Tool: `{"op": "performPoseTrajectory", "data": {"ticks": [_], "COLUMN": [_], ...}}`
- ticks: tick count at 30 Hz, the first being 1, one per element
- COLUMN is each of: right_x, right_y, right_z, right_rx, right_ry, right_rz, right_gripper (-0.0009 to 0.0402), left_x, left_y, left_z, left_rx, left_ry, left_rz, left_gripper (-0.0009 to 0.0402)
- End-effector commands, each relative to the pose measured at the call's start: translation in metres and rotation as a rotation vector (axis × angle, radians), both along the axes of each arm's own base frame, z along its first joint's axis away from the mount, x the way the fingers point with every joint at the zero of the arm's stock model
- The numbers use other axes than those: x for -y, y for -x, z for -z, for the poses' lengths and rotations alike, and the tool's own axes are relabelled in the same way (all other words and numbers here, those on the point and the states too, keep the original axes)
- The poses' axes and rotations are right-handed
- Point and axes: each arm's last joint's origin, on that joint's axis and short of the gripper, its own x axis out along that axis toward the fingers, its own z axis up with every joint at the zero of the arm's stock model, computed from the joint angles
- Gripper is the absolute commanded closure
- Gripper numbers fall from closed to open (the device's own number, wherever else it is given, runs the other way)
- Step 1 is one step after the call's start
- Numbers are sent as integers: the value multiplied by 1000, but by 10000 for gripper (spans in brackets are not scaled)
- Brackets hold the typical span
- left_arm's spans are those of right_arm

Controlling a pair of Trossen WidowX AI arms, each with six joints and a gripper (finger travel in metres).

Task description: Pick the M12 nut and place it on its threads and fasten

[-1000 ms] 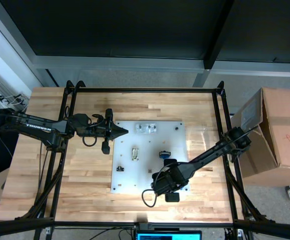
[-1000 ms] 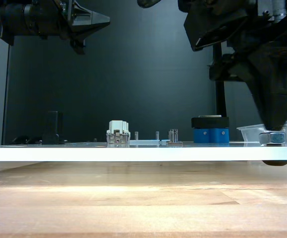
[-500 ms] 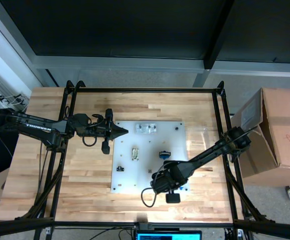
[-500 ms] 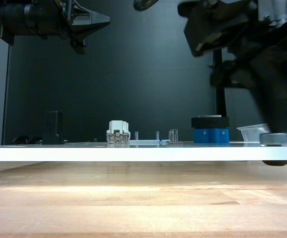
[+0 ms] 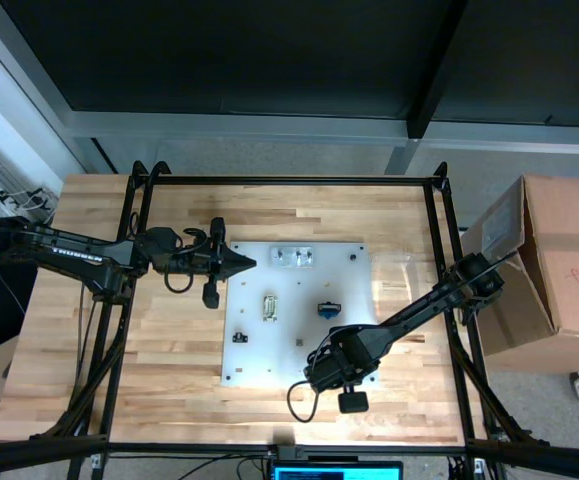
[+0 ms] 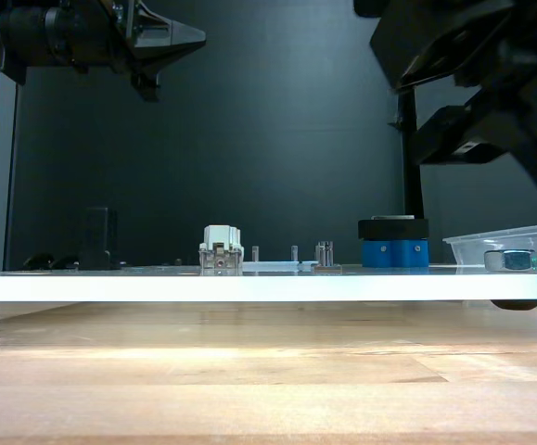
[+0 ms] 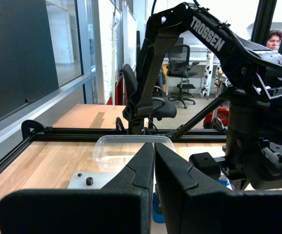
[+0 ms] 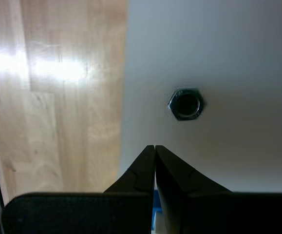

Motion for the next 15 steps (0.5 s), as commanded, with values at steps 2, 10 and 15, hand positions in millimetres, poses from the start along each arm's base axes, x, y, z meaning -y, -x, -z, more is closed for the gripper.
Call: {"op": "performPoseTrajectory", "data": {"ticks": [2,10,15], "right_x": [4,34,72], "right_y": [2,16,32], "right_z": [-10,-45,-66], "right_rx": [60,288,492], "right_ry": [42,61,122], "right_rz": [5,37,76], "right_gripper": [394,394,394], "left_x": [0,0,0], "left_y": [0,0,0], "left_z": [0,0,0], "left_rx": [-1,-2,-1], "left_ry": [0,0,0], "left_rz": [0,0,0], "left_gripper": [393,393,393]}}
